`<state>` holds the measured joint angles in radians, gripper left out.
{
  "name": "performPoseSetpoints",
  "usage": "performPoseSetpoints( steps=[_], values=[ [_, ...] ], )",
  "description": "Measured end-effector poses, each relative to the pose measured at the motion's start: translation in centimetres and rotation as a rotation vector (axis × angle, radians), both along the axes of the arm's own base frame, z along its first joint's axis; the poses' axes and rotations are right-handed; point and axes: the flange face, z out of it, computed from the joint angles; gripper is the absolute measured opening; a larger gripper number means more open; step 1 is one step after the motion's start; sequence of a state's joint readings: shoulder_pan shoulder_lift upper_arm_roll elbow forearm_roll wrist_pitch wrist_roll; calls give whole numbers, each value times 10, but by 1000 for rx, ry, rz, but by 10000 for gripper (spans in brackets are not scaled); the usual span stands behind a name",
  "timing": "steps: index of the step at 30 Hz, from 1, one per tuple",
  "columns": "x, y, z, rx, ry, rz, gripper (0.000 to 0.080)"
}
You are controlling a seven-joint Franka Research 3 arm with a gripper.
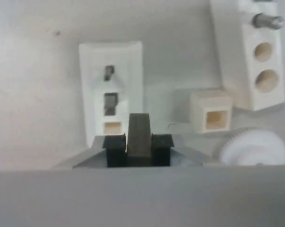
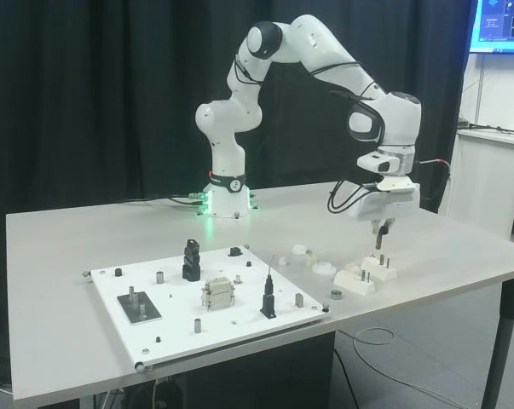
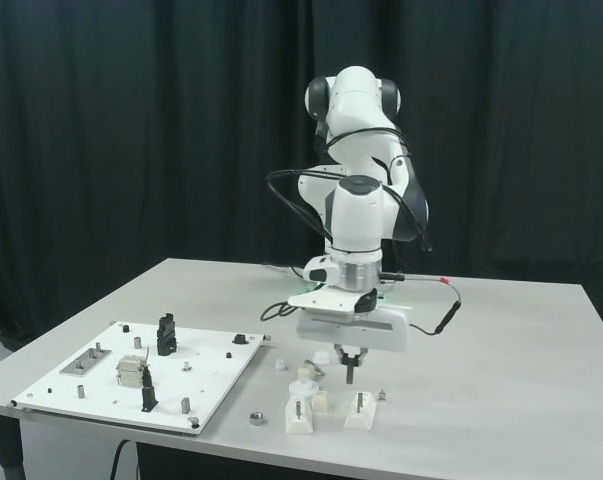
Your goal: Insert square peg 3.
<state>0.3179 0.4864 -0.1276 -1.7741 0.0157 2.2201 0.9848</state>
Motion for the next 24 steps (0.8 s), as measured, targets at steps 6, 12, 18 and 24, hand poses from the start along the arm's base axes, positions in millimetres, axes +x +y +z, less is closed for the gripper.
performPoseSetpoints(
  steps=[6, 12, 18, 24],
  values=[
    [9, -18, 9, -12, -25, -35, 109],
    [16, -34, 18, -24, -46, -54, 109],
    [20, -43, 23, -33, -43, 0, 109],
    [22, -50, 26, -34, -41, 68, 109]
  ],
)
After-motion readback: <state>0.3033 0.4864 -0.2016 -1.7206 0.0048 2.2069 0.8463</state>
